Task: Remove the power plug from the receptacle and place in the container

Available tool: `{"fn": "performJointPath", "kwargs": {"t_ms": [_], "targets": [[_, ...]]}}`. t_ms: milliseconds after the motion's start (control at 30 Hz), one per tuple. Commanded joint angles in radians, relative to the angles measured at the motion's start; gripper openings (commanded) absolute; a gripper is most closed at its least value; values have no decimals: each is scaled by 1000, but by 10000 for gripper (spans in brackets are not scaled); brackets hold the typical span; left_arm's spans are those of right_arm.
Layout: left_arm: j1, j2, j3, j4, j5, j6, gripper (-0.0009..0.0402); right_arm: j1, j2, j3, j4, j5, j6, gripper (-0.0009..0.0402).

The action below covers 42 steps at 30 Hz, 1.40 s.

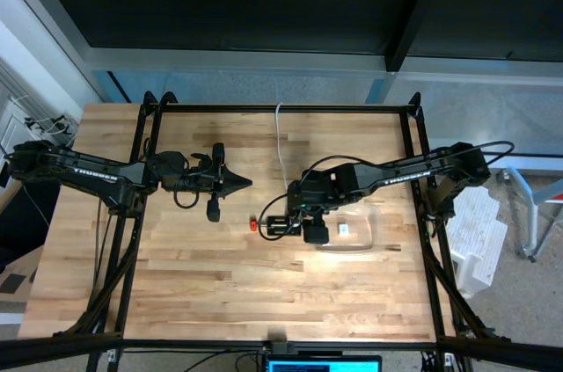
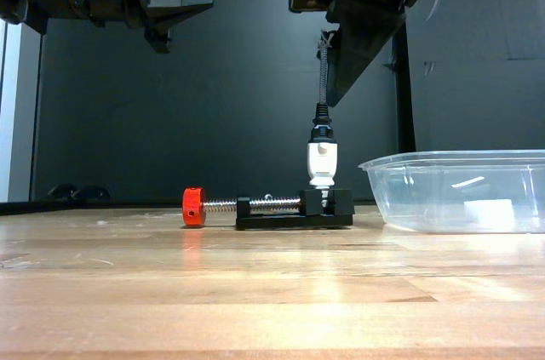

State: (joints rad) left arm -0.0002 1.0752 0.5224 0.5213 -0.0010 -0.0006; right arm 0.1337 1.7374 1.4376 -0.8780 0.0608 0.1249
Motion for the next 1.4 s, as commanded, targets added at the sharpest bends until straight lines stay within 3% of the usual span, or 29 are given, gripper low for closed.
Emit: {"fn": "performJointPath", "kwargs": {"t_ms": [33,367,667,767,1100,1400], "targets": [[0,0,0,0,0,0,0,0,27,19,0,0,2,245],[0,0,0,0,0,0,0,3,105,50,0,0,2,243],[0,0,0,0,0,0,0,8,105,29,13,5,2,243],[0,0,0,0,0,0,0,10,105,23,29,26,8,243],[0,0,0,0,0,0,0,11,105,17,45,26,6,242],[0,0,0,0,0,0,0,13,105,4,68,25,7,193]]}}
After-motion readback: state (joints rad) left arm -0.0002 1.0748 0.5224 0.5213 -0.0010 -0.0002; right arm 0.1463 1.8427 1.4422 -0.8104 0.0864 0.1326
